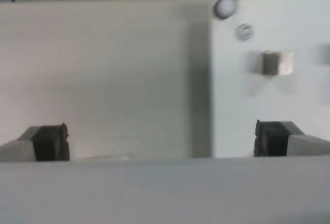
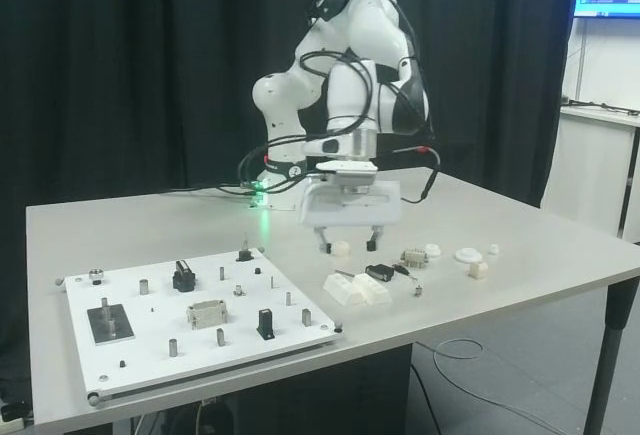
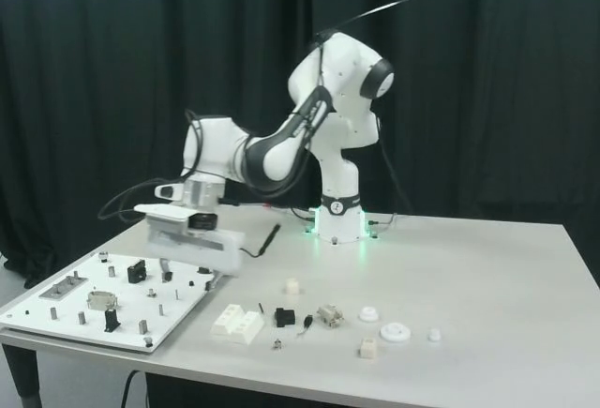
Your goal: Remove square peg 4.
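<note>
A short grey square peg (image 1: 277, 63) stands upright on the white board (image 1: 268, 105), not far from a round corner knob (image 1: 225, 6). In the first room view it is the grey peg (image 2: 305, 317) near the board's (image 2: 150, 355) front right corner. My gripper (image 1: 161, 141) hangs open above the grey table just off the board's right edge, with nothing between its black fingertips (image 1: 49, 142). The room views show the gripper (image 2: 347, 247) (image 3: 187, 269) a little above the table, clearly apart from the peg.
More pegs, black connectors and a metal block (image 2: 110, 323) stand on the board. Beside the gripper on the table lie white blocks (image 2: 355, 288), a black connector (image 2: 380, 273), a small white cylinder (image 2: 341, 248) and white gears (image 2: 467, 253). The table's front edge is close.
</note>
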